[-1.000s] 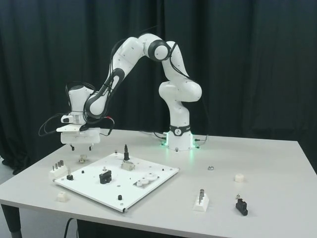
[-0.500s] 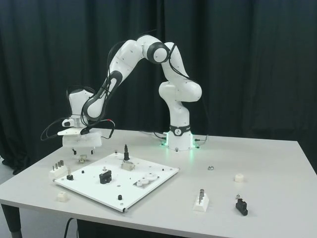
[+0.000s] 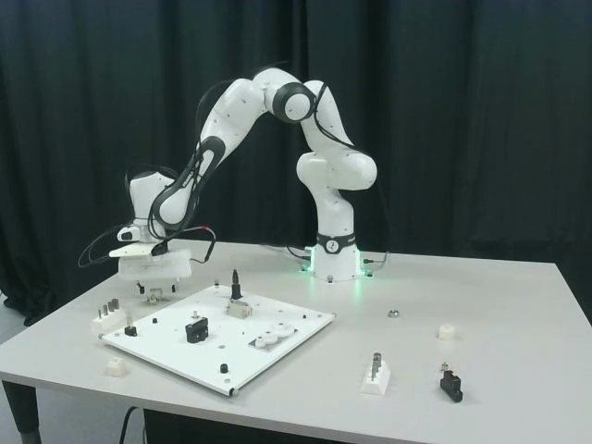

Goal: Pick waterproof.

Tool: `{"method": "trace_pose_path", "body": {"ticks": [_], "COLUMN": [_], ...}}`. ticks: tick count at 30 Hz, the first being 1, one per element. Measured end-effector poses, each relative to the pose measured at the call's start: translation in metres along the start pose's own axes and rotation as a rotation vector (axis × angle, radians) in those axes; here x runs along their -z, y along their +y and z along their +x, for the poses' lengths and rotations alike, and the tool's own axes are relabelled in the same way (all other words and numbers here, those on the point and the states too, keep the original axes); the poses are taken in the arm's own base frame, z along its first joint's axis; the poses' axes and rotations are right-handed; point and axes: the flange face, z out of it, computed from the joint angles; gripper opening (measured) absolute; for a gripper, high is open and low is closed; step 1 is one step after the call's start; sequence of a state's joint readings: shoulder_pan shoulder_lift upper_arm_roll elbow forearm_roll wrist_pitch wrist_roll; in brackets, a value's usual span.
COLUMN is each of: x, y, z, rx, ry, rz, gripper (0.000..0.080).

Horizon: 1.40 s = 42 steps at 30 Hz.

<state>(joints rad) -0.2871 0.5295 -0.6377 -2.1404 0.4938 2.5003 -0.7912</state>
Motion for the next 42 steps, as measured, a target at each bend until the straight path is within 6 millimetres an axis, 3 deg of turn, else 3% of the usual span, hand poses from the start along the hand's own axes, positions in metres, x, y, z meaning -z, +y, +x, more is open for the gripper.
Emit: {"method": "trace_pose_path", "body": {"ticks": [26,27,37,38,42], "x": [-0.0078,-0.0078,-0.0081,-0.0081,-0.0077], "y": [0.0027,0.0026,0.0007,0.0005,0.0002], "z": [0.0068,0.0069,0.008,0.0082,0.009], "rx": [-0.006,-0.007,-0.013,-0.013,-0.012], "ry": [0.011,0.012,0.017,0.018,0.019], "rz": [0.004,0.005,0.012,0.012,0.012], "gripper": [0.08,0.0681,0.0681,0.0358,0.0358]}}
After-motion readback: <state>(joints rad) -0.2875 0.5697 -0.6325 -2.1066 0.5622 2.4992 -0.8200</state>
